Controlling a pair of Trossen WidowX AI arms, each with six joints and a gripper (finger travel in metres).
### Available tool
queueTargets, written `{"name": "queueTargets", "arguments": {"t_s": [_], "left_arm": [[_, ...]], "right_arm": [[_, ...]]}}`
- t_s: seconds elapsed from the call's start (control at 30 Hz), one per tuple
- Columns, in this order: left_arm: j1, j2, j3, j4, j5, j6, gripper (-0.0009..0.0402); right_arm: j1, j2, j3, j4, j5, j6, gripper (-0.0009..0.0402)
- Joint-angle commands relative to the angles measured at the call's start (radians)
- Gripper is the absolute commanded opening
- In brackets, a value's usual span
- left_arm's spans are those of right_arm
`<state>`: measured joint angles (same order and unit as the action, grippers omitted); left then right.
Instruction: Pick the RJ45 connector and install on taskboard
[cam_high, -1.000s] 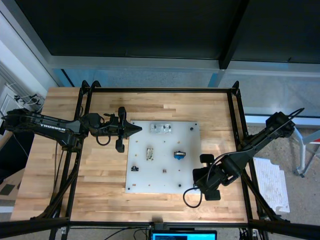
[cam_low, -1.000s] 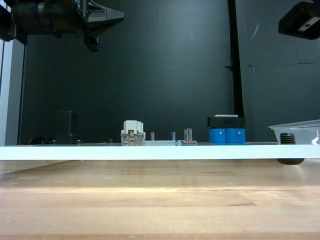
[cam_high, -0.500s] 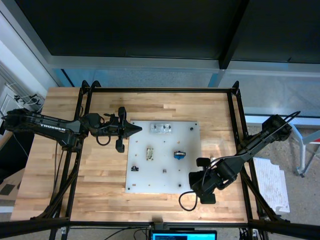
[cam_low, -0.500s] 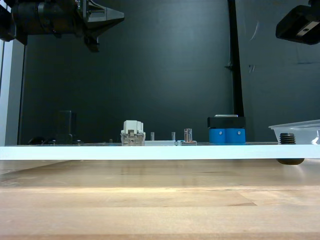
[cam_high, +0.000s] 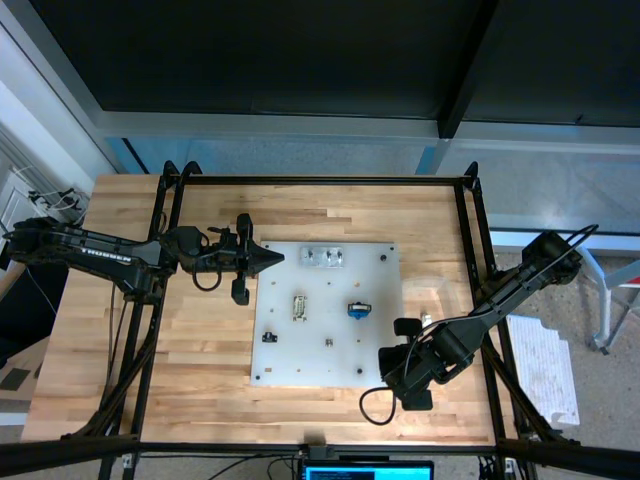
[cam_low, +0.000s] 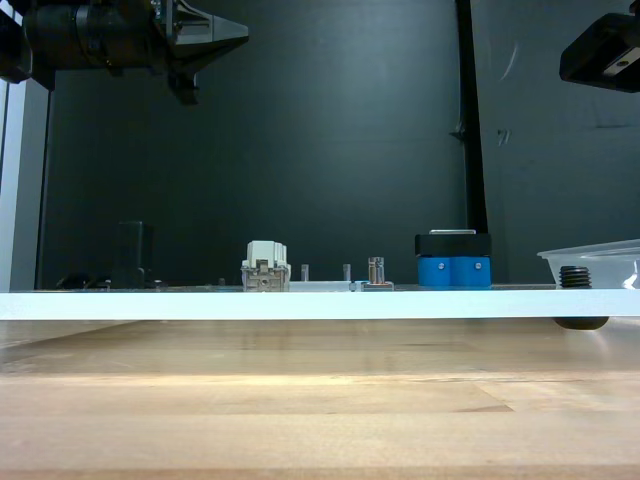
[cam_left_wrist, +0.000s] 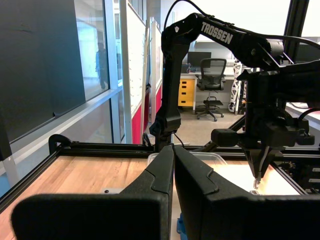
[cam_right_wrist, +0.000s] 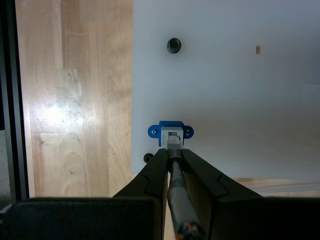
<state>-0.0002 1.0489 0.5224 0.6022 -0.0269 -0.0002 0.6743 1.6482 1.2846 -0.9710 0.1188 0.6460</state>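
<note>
My right gripper is shut on a grey cable stub, and the small whitish RJ45 connector sticks out past its fingertips. The plug's tip lies over a blue socket near the edge of the white taskboard; I cannot tell whether they touch. In the high view the right gripper hangs over the near right corner of the taskboard. My left gripper is shut with nothing in it, held high over the board's far left corner, and also shows in the low view.
The board carries a silver block, a grey connector housing and a blue part. A clear plastic tray stands at the right, and black frame rails border the wooden table.
The right arm has shifted slightly left and toward the near edge over the board's corner. The left arm has not moved.
</note>
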Motion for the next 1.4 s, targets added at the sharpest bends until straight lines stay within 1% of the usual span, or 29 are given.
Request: {"name": "queueTargets", "arguments": {"t_s": [0.03,0.23,0.4,0.7,0.87,1.0,1.4], "left_arm": [[0.0,0.0,0.0,0.0,0.0,0.0,0.0],[0.0,0.0,0.0,0.0,0.0,0.0,0.0],[0.0,0.0,0.0,0.0,0.0,0.0,0.0],[0.0,0.0,0.0,0.0,0.0,0.0,0.0],[0.0,0.0,0.0,0.0,0.0,0.0,0.0],[0.0,0.0,0.0,0.0,0.0,0.0,0.0],[0.0,0.0,0.0,0.0,0.0,0.0,0.0]], "right_arm": [[0.001,0.0,-0.003,0.0,0.005,-0.002,0.0012],[0.002,0.0,-0.003,0.002,0.005,-0.007,0.0012],[0.003,0.028,-0.003,0.02,0.0,-0.007,0.0012],[0.004,0.027,-0.003,0.019,-0.003,-0.007,0.0012],[0.004,0.027,-0.003,0.019,-0.001,-0.01,0.0012],[0.005,0.027,-0.003,0.014,0.013,-0.01,0.0012],[0.005,0.029,-0.003,0.014,0.012,-0.01,0.0012]]}}
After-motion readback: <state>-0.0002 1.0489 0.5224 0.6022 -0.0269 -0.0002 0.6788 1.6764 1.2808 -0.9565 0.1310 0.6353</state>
